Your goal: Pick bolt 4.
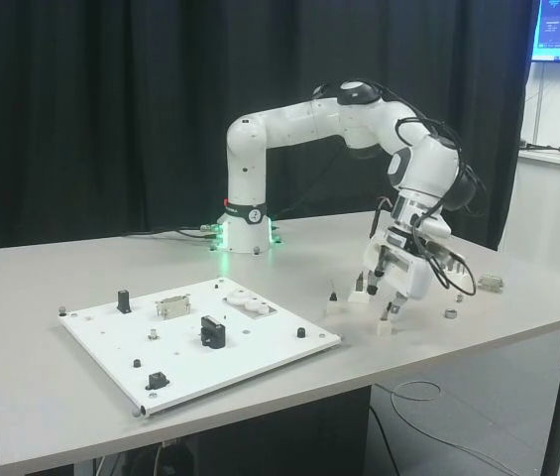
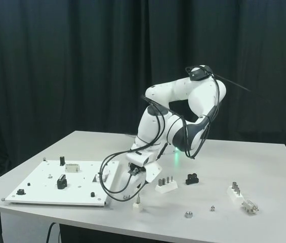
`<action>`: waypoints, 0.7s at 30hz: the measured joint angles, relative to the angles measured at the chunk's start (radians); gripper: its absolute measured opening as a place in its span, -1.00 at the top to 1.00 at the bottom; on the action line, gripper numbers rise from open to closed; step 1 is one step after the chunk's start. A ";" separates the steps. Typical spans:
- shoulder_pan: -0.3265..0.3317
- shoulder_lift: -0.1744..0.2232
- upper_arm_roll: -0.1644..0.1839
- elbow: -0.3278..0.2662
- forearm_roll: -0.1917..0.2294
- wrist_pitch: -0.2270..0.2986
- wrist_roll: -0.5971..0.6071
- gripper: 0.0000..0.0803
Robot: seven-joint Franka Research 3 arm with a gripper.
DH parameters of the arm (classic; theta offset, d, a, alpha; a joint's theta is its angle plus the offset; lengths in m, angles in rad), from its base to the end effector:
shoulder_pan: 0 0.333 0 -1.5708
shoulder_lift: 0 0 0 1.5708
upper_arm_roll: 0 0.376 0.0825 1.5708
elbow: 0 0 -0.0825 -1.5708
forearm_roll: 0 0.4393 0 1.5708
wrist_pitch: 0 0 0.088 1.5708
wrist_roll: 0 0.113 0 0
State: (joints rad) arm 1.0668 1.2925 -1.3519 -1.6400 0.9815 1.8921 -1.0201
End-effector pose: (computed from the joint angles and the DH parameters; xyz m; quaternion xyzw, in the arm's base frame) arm 0.7379 0.0695 0.2401 0.9436 0.2901 -0.0733 0.1418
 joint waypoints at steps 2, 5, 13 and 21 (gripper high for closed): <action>0.001 -0.001 -0.008 0.004 -0.003 -0.007 0.000 -0.98; 0.003 -0.003 -0.022 0.009 -0.007 -0.021 0.005 -0.98; 0.003 -0.006 -0.072 0.031 -0.010 -0.092 0.010 -0.99; 0.003 -0.015 -0.118 0.053 -0.012 -0.161 0.010 -0.99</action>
State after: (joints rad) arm 1.0699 1.2779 -1.4694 -1.5871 0.9691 1.7313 -1.0104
